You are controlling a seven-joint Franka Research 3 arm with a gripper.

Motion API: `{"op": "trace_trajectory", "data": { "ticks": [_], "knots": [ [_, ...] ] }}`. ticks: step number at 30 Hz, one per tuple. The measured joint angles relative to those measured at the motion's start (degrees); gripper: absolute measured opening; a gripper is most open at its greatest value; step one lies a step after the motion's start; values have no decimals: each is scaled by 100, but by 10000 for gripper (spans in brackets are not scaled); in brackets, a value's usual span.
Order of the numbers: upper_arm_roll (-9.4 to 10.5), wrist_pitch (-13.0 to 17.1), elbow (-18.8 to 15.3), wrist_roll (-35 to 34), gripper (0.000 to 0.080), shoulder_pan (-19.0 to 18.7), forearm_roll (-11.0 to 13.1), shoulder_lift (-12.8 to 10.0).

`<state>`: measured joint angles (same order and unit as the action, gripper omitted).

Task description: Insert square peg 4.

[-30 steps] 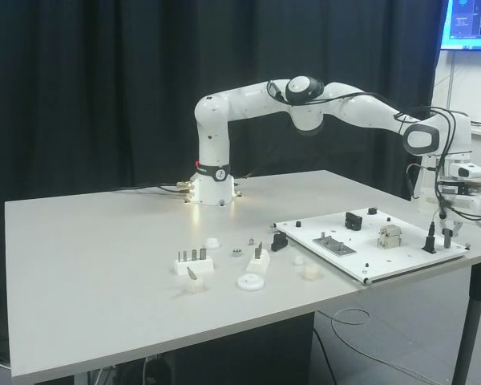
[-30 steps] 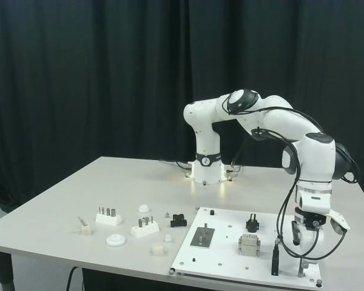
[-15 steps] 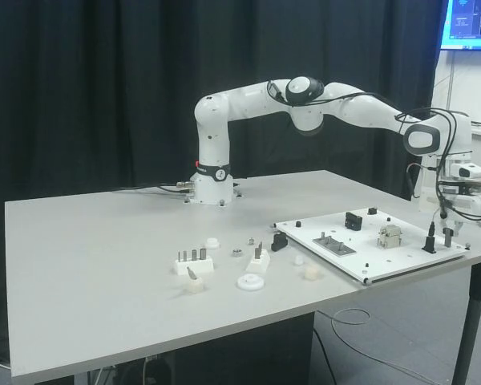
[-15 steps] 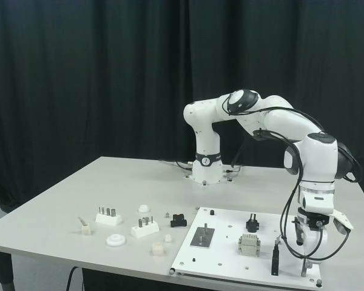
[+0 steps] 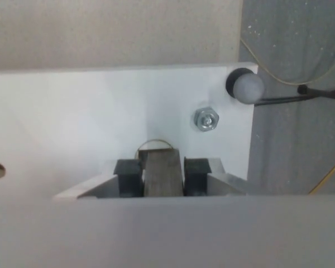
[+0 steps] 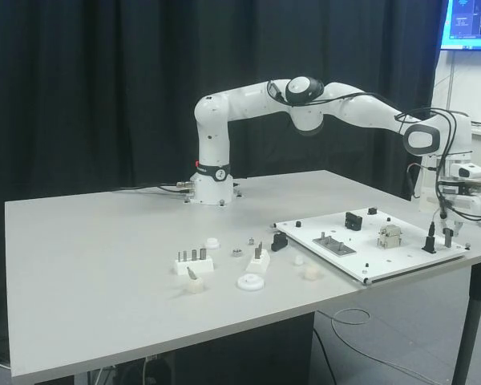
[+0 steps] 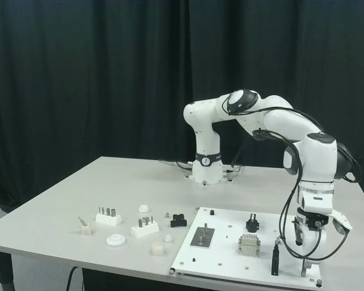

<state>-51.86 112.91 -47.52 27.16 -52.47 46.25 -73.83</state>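
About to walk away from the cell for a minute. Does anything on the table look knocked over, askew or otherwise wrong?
Nothing stands out. The gripper holds the square peg upright over the white board's corner, and the loose parts on the table stand in order.

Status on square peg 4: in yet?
Pickup looks done: the end effector is shut on the square peg. In hand: it hangs over the white board's corner, near a hex nut. Left: seating and release; whether the tip has entered a hole isn't visible.

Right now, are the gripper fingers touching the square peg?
Touching. The wrist view shows the black fingers pressed against both sides of the square peg, no gap visible, above the white board.
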Motion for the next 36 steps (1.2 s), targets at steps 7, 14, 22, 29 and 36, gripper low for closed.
{"op": "trace_trajectory", "data": {
  "ticks": [7, 14, 22, 29, 36],
  "knots": [
    [0, 27, 0, -225, 155, 13, -22, -3],
    [5, 34, 1, -338, 155, 13, -24, -4],
    [32, 35, 20, -311, 155, -11, -152, -5],
    [83, 35, 39, -216, 155, -59, -382, -4],
    [152, 36, 79, -199, 155, -76, -547, -5]
  ]
}}
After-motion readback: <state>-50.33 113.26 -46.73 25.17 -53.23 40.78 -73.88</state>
